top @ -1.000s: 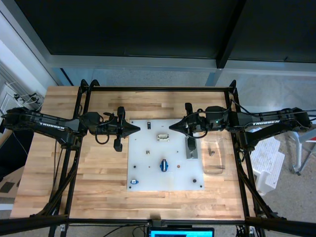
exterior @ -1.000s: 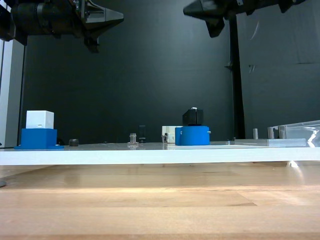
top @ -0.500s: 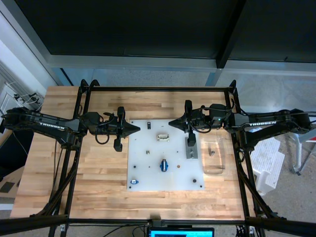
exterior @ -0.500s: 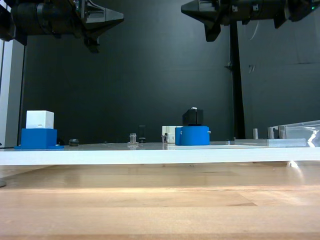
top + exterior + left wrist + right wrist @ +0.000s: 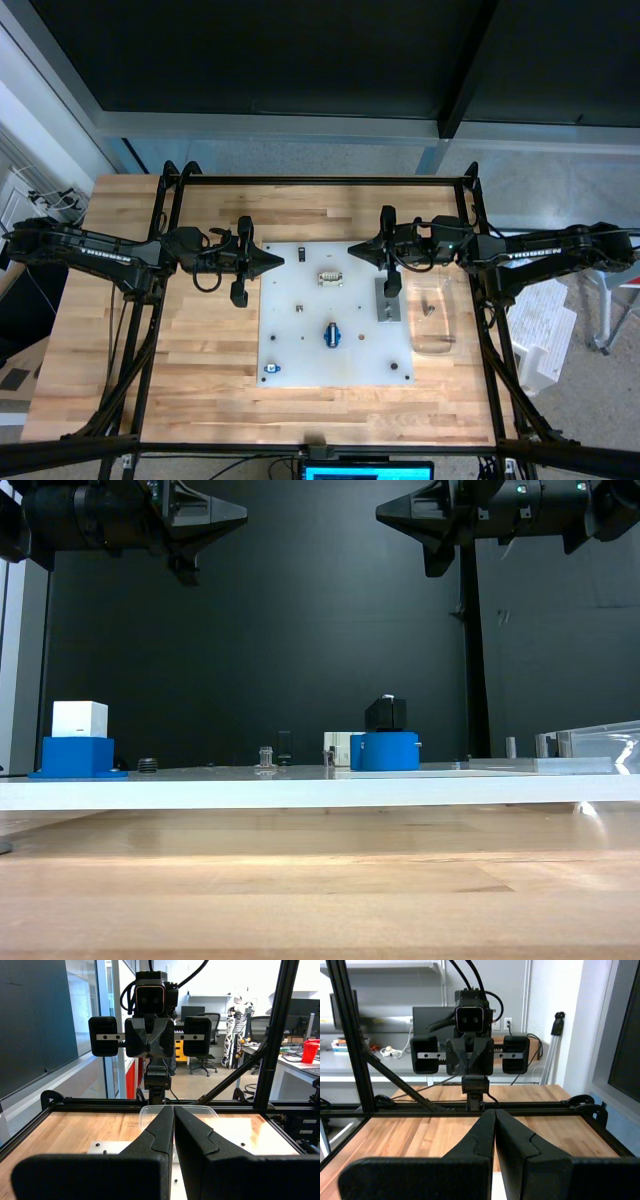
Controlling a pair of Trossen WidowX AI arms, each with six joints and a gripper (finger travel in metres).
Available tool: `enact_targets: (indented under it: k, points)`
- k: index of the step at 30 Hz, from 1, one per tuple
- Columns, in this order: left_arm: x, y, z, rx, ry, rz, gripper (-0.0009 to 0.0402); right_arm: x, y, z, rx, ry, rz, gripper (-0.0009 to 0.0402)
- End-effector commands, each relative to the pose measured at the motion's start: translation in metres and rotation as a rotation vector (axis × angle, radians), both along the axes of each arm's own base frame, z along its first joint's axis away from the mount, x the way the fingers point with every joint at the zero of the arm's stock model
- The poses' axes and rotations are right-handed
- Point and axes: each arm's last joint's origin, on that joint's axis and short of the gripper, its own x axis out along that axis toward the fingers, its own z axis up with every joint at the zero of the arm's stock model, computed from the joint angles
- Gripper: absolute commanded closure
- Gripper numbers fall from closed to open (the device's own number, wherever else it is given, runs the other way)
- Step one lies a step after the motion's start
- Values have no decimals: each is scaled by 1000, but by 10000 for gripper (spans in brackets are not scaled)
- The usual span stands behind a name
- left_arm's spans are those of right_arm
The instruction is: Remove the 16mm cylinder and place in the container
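Peg (image 5: 427, 308): one, inside the clear tub (image 5: 433, 351); too small to tell its axis.
Tub: one, on the bench (image 5: 150, 380) beside the white board (image 5: 300, 350), long side running near to far.
Left tool (image 5: 281, 259): pinched together, empty, high over the board's left edge.
Right tool (image 5: 353, 250): pinched together, empty, high over the board.

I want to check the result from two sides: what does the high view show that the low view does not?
Only the high view shows the 16mm cylinder lying inside the container. Only the low view shows how high the left gripper and right gripper, both shut, hang above the white board. Both show the blue fitting.
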Motion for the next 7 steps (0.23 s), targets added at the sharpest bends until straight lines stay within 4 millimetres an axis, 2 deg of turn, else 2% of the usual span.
enact_targets:
  k: [1, 7]
  points:
    - [0, 0, 0, 0, 0, 0, 393, -1, 0, -5, 4, 8, -8, 393]
    - [0, 0, 0, 0, 0, 0, 393, -1, 0, -6, 5, 11, -8, 393]
